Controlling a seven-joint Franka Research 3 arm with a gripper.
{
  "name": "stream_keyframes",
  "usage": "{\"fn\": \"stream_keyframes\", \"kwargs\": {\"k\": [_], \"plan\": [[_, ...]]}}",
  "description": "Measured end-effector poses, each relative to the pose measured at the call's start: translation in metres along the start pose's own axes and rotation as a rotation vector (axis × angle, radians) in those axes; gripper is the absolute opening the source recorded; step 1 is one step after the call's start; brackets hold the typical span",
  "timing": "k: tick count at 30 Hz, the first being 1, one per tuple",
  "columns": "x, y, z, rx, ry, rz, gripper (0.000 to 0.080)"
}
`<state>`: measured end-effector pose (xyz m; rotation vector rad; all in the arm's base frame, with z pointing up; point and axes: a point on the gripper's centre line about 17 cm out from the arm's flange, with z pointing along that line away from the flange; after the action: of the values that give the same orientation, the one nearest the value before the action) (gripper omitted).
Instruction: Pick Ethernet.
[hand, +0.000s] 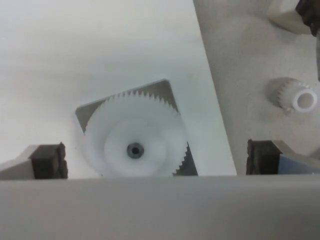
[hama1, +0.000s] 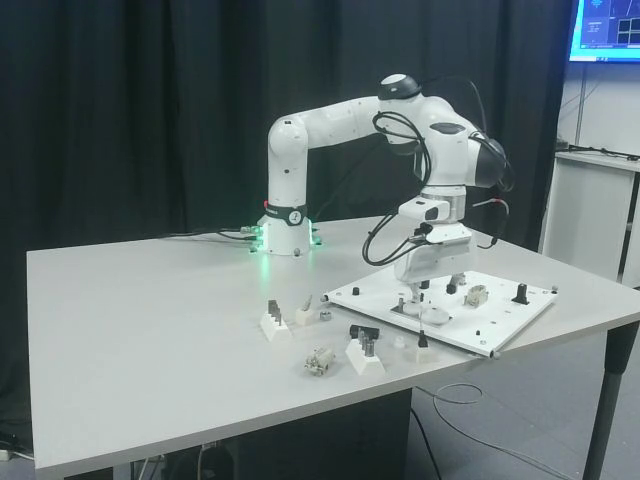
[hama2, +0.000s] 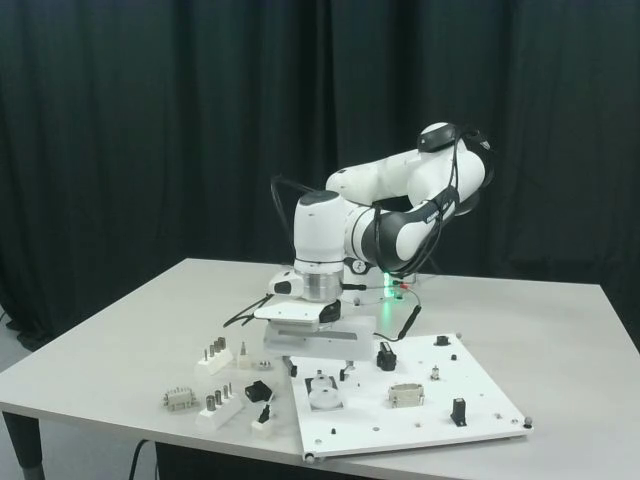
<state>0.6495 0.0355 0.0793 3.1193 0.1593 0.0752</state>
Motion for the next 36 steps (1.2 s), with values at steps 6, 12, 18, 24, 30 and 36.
{"fn": "stream_keyframes", "kwargs": {"k": [6, 12, 18, 24, 30, 36], "plan": [[-0.001, 0.001, 0.000, -0.005, -0.004, -0.002, 0.0800], [-0.002, 0.003, -0.001, -0.011, -0.007, -0.005, 0.0800], [-0.002, 0.004, -0.002, -0.017, -0.009, -0.010, 0.0800], [-0.005, 0.008, -0.005, -0.034, -0.020, -0.027, 0.0800], [-0.012, 0.016, -0.009, -0.056, -0.049, -0.059, 0.0800], [-0.025, 0.030, -0.013, -0.077, -0.082, -0.080, 0.0800]]}}
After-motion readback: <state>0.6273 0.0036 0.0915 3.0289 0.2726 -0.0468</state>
